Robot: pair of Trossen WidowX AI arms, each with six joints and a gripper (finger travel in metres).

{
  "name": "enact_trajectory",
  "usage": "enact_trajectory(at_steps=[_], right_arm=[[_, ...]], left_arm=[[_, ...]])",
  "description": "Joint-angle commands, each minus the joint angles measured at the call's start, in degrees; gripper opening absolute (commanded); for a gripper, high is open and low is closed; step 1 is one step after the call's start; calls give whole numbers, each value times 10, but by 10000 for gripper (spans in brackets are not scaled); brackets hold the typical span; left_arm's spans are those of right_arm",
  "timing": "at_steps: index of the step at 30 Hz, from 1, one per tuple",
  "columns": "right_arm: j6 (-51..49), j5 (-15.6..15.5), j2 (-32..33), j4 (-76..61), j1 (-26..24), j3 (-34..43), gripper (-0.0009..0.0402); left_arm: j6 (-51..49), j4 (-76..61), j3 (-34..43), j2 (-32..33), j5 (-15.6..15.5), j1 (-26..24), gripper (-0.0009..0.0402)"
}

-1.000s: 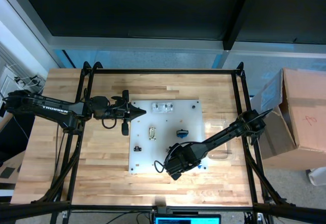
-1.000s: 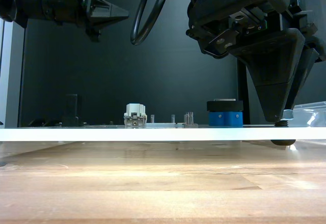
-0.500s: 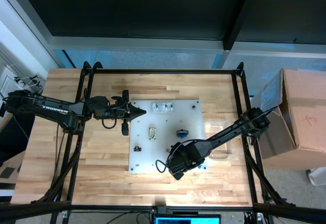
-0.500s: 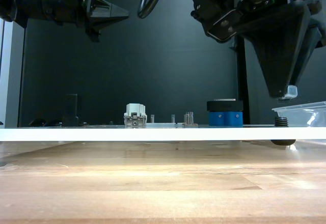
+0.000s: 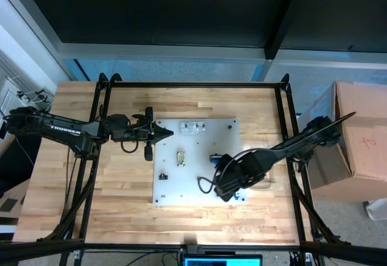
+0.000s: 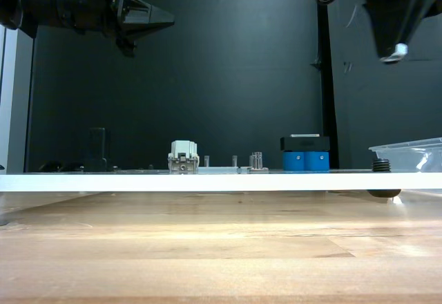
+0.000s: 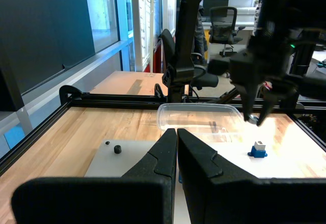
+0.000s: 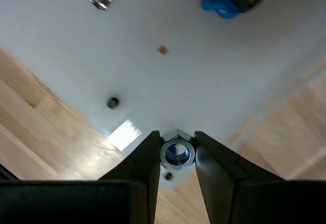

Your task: Unfasten the M12 nut and place it in the container

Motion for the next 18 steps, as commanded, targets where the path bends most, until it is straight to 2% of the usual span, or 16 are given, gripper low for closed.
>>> enact_trajectory(at_steps=[1,13,18], right_arm=[[0,0,-42,-4,-3,-40,16],[3,-5,-216,12,-23,-240,16],[1,-5,-242,12,-23,-281,16]], left_arm=[[0,0,0,0,0,0,0],[0,0,0,0,0,0,0],[0,0,0,0,0,0,0]])
